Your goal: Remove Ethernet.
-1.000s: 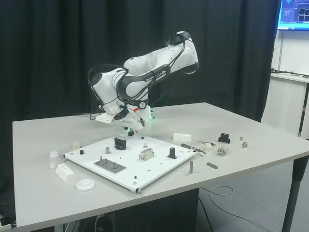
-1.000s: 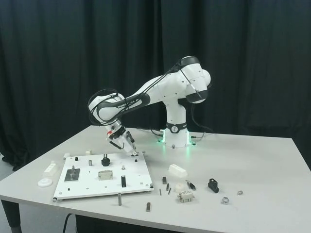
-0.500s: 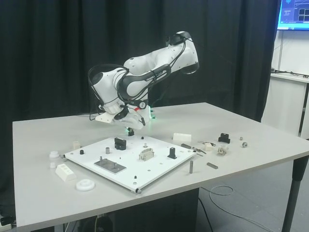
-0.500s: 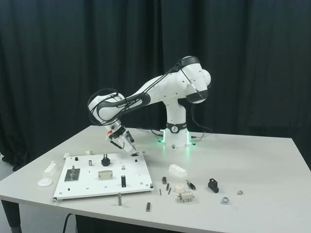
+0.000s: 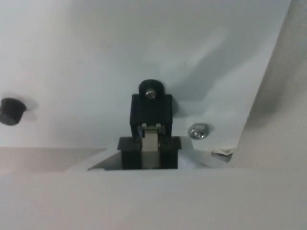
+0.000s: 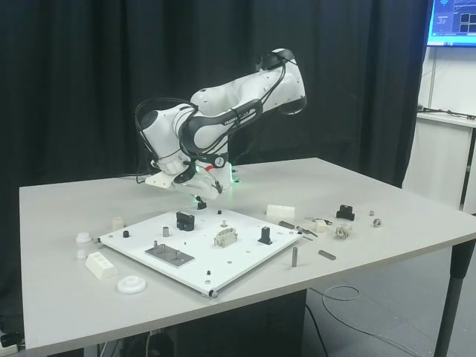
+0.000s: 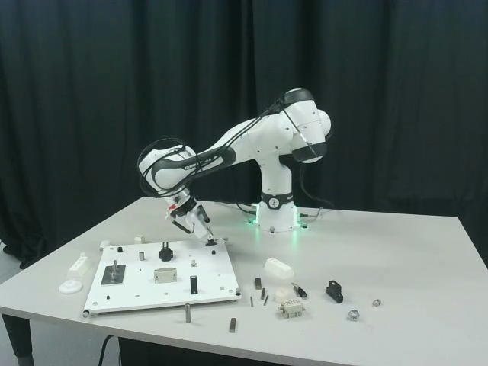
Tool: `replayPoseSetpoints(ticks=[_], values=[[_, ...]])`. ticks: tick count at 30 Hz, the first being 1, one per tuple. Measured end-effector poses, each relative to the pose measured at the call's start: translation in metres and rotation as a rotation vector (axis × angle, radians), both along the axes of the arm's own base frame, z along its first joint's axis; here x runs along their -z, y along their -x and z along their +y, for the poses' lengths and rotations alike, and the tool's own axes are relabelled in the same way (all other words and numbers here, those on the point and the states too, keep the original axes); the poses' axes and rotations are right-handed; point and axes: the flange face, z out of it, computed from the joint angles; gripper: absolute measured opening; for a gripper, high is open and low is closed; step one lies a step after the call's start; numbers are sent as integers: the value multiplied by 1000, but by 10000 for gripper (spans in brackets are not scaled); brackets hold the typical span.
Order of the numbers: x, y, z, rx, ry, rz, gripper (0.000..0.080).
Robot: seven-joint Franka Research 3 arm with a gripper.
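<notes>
Wrist view: jaws clamped on the plug [image 5: 152,139], one black finger on each side of its pale body.
Table [image 6: 387,201]: grey; loose parts lie well apart from the jaws.
Board [image 6: 245,260]: white, directly under the jaws, which work at its far corner nearest the arm's base.
Arm [image 6: 223,111]: white, reaching low, wrist tilted toward the board.
Gripper [image 5: 150,152]: grasping the plug; fingertips stop just short of the socket.
Socket [image 5: 151,112]: black block straight ahead of the jaws, screw head on its far end.
Plug position: between the fingertips, nose at the socket mouth; cannot tell whether it is fully clear.
Nut [image 5: 196,131]: on the board, just beside the socket, off to one side of the jaws.
Peg [image 5: 9,110]: black, well apart from the jaws, on the other side.
Step (judged): extraction of the plug.
Method note: keep the clamp firm and draw straight back along the socket axis; a sideways pull risks jamming the latch.
Change over the last second: gripper sits slightly higher and further back from the board; board and loose parts unchanged.
</notes>
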Motion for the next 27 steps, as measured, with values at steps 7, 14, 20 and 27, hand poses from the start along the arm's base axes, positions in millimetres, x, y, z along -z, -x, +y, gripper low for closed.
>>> replayPoseSetpoints(ticks=[7, 14, 20, 27], values=[[0, 0, 0, 6, 0, 3, 78], [-3, 0, 0, 11, -3, 3, 78], [-12, 1, -1, 15, -13, 3, 78], [-31, 3, -4, 16, -6, 5, 77]])
